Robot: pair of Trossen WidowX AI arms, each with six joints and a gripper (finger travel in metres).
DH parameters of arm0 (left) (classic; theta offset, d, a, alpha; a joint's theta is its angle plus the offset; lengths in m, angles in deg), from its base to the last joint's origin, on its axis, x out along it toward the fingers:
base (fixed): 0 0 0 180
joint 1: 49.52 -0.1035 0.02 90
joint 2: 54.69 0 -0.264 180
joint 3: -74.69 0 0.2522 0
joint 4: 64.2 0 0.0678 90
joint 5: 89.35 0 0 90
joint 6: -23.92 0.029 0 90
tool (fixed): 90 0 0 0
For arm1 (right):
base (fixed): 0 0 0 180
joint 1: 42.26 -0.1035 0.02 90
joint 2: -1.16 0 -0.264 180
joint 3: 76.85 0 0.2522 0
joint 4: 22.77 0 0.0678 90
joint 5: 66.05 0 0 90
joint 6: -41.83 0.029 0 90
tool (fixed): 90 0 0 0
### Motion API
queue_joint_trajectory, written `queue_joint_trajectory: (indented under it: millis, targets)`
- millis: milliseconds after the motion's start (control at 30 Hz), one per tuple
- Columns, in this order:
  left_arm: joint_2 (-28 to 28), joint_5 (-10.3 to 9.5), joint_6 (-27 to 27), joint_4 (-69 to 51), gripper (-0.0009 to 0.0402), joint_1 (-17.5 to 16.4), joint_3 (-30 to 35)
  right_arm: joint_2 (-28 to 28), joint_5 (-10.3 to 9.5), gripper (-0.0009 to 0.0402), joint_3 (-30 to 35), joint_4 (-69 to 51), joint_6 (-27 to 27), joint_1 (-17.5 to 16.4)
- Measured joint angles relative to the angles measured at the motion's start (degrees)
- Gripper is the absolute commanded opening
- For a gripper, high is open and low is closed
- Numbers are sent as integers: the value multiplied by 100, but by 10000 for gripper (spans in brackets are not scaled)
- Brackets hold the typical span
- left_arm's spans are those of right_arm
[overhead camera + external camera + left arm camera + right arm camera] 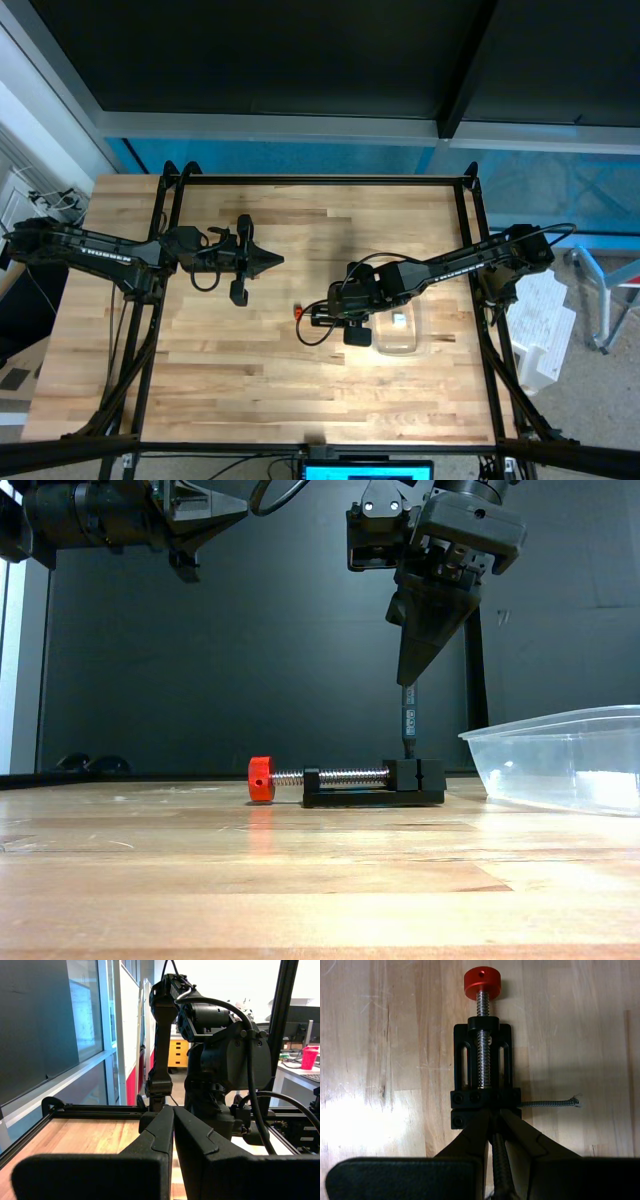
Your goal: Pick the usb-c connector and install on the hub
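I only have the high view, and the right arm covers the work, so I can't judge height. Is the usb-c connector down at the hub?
Observer: From the low view, the usb-c connector hangs upright from the right tool. Its lower end reaches the top of the hub, at the end away from the red knob. I cannot tell if it is seated.
Operator: Is the grip centred?
Observer: From the right wrist view, both fingers close on the connector, lined up with the middle of the hub's end block.
Operator: And the left tool?
Observer: From the left wrist view, the left tool is shut and holds nothing. It is parked well above the hub and to its left.
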Motion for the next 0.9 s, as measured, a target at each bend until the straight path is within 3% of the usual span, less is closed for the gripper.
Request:
queue_joint_trajectory:
  millis: [667,900]
  targets:
    - [0,2,0,0,0,0,0,9,-4,2,-74,136,2,22]
    - [0,2,0,0,0,0,0,2,-4,42,-74,179,2,22]
